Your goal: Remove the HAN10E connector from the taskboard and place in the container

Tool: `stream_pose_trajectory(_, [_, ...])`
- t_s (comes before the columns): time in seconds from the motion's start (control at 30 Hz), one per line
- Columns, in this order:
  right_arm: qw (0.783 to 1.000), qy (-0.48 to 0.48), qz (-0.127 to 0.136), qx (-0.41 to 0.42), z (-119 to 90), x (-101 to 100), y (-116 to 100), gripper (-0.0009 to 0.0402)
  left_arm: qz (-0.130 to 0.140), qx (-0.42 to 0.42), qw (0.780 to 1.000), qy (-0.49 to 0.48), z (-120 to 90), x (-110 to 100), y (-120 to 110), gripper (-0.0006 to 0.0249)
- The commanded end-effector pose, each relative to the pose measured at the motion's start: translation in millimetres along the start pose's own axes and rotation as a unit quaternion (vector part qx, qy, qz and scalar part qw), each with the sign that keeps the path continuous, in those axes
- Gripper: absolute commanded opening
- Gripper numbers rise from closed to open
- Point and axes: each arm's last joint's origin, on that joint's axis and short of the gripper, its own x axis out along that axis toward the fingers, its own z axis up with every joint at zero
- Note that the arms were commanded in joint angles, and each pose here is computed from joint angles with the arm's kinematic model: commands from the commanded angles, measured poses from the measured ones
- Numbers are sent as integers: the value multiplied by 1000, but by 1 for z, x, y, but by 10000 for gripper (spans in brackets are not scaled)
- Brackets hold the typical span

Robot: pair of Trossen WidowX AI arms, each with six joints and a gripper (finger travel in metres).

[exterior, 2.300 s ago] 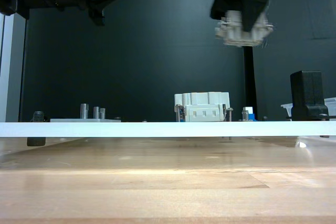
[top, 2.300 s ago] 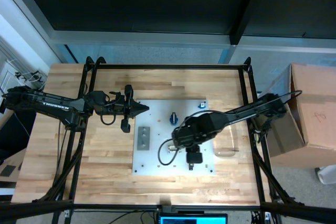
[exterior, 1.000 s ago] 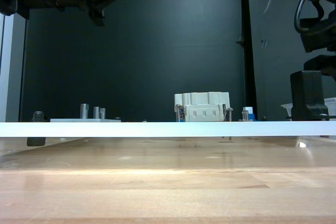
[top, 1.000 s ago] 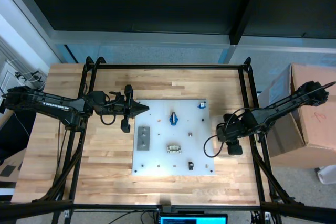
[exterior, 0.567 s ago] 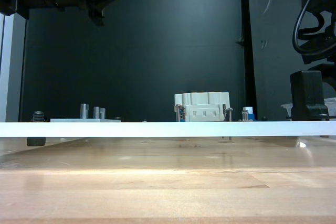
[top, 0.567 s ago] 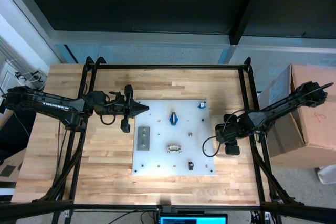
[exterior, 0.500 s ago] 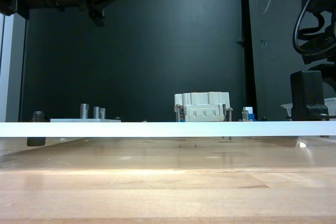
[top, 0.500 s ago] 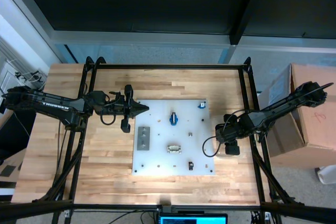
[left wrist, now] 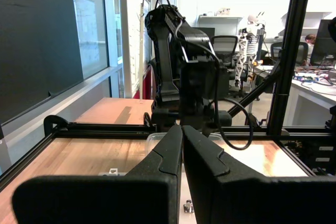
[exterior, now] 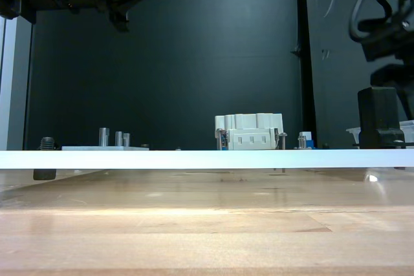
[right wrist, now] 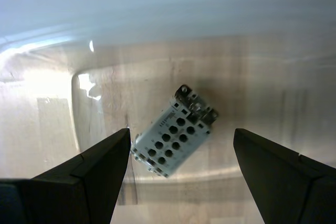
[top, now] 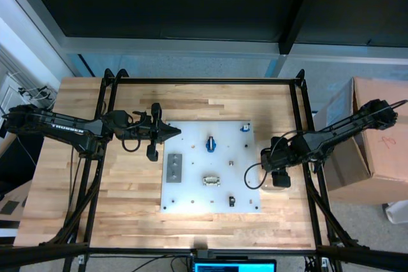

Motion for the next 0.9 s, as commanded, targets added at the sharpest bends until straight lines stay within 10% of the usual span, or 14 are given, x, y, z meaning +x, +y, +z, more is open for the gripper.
stream_pose_trajectory(0.03, [1000,-21,5,4,9,-15,-4,251,0,0,1000,0,0,0,0,0])
stream_pose_trajectory(0.9, [912,-410,19,16,74,-67,-48,3,0,0,1000,0,0,0,0,0])
